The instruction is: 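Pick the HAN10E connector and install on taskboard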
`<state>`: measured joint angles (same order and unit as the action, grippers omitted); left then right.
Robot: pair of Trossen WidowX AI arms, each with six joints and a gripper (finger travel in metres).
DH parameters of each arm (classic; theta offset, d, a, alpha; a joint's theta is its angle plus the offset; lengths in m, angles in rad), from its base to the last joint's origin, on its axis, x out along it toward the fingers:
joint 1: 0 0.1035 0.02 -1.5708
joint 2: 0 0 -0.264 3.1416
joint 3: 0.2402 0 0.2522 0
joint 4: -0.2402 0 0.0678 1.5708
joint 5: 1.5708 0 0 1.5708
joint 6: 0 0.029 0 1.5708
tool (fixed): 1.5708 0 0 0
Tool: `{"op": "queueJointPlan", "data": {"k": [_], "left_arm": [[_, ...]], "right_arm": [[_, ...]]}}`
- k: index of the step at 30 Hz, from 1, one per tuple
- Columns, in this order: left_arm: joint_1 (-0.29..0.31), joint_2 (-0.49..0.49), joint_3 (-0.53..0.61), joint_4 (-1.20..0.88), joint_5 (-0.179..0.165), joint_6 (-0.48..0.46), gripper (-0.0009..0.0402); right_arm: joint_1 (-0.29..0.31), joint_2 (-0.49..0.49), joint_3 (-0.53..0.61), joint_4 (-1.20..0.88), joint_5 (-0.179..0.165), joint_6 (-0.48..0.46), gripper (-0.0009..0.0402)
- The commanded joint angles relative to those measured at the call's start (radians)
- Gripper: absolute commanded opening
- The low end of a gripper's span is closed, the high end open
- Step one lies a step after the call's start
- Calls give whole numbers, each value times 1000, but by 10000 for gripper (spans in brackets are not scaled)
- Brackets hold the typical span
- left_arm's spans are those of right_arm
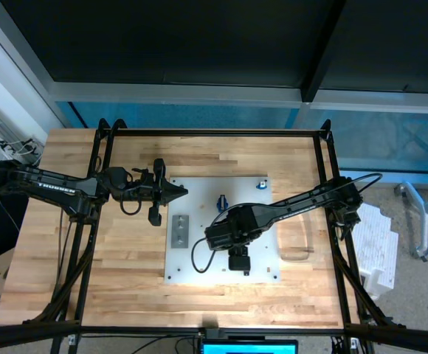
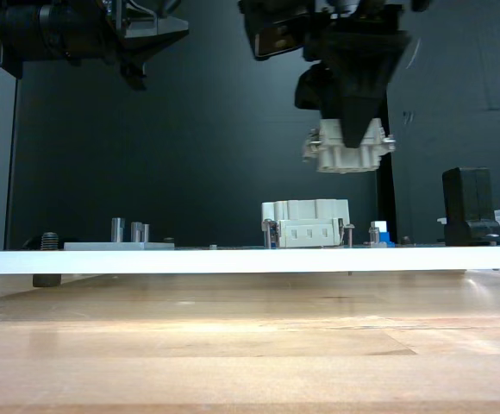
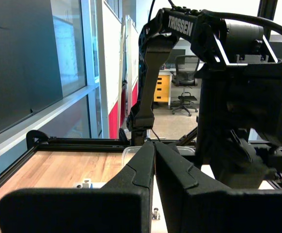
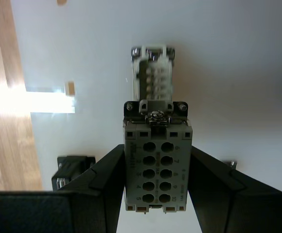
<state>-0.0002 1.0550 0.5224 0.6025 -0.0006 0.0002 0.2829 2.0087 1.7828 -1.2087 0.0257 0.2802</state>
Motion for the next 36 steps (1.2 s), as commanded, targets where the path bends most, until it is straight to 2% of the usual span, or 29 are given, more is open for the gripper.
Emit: {"op": "queueJointPlan", "data": {"k": [1,11,36], "left_arm": [[0,0,0,0,0,0,1],[0,0,0,0,0,0,1],[0,0,0,0,0,0,1]], "right_arm": [[-5,38,51,-13,0,-14,28],[-21,114,138,-23,-1,-47,28],[-23,114,98,23,7,-63,27]]}}
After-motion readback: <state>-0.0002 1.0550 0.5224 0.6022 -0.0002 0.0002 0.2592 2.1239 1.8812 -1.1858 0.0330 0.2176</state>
